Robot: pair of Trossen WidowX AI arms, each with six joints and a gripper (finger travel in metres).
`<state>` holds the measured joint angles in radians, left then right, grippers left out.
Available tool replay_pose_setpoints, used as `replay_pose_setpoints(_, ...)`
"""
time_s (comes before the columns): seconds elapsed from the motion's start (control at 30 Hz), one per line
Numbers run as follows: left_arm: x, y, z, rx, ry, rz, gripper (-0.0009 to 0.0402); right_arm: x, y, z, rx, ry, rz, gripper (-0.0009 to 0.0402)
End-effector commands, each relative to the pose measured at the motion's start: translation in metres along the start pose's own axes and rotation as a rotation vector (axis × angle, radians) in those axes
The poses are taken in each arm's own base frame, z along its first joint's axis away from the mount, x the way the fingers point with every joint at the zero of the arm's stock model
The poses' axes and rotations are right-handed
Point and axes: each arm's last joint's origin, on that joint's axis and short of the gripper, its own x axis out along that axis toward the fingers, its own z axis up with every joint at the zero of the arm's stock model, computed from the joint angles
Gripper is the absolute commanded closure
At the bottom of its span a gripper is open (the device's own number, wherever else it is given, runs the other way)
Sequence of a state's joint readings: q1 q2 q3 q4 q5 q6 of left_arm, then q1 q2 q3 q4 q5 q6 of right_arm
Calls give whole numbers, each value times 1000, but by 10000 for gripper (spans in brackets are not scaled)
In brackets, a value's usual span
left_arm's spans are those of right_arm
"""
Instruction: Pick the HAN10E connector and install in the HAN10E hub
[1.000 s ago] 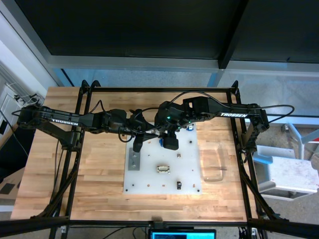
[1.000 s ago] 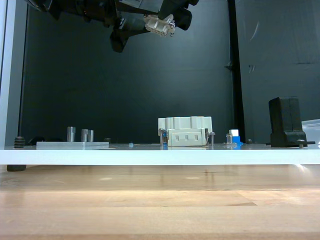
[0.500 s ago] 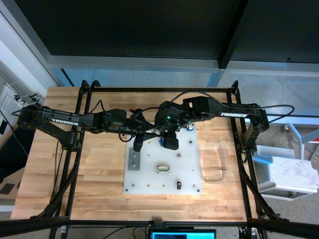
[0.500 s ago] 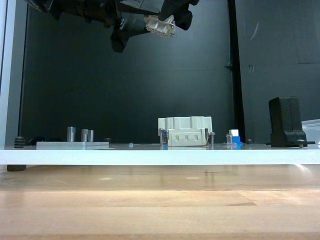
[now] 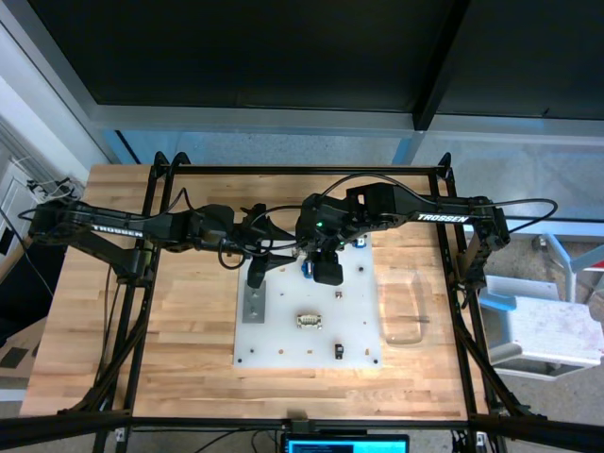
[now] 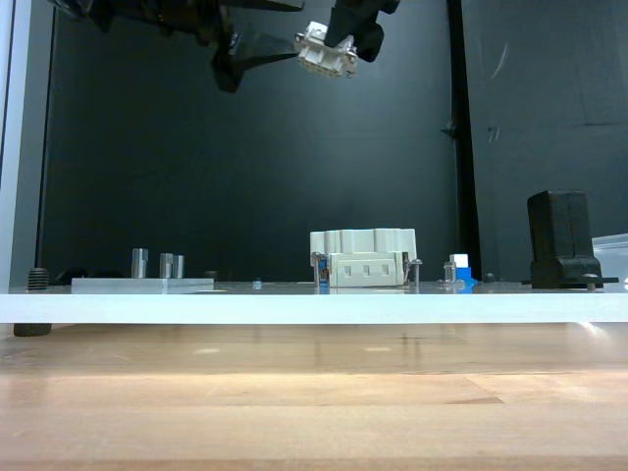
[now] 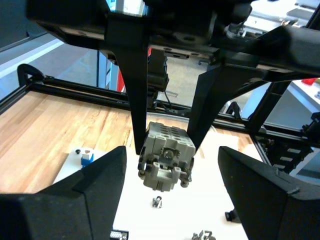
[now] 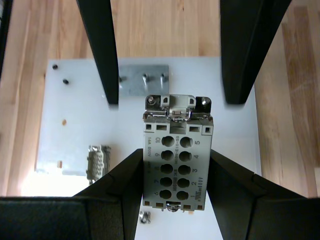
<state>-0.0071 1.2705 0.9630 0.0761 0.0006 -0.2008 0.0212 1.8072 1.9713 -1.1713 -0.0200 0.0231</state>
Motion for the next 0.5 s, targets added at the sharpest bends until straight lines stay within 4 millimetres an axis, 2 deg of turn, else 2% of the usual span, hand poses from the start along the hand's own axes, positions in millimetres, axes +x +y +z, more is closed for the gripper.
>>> replay_pose_setpoints(0.03, -10, 0, 2, 6, 15, 14, 122, -3, 3, -1, -1, 1, 8, 356)
replay_pose_setpoints(0.5, -61, 2, 3, 63, 140, 116, 145, -11, 39, 0, -28, 68, -6, 356)
